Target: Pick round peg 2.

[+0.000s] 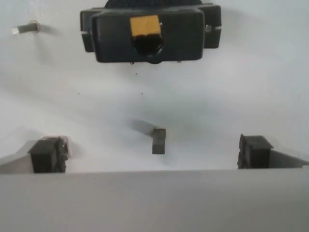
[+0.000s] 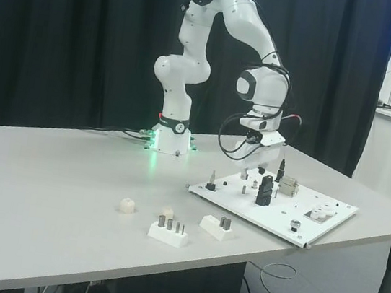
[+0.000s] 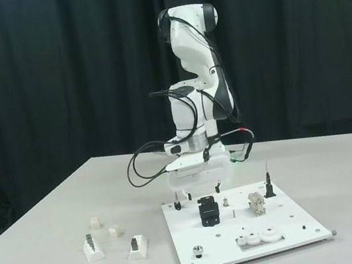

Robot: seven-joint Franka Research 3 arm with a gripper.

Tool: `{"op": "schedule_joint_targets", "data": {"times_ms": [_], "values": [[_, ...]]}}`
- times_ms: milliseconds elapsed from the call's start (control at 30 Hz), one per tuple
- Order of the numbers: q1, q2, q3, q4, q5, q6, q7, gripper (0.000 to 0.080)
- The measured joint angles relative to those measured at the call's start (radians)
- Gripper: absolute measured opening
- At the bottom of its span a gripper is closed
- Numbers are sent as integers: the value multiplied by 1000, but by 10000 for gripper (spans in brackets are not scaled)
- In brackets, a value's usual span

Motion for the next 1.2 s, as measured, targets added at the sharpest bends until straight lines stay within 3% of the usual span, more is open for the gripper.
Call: {"op": "schedule_joint_targets", "data": {"times_ms": [633, 967, 1200], "values": [[-4, 0, -9, 25, -2, -11, -6, 800], [-7, 9, -61, 65, -20, -11, -45, 800], [-20, 36, -103, 121, -30, -18, -146, 800]]}}
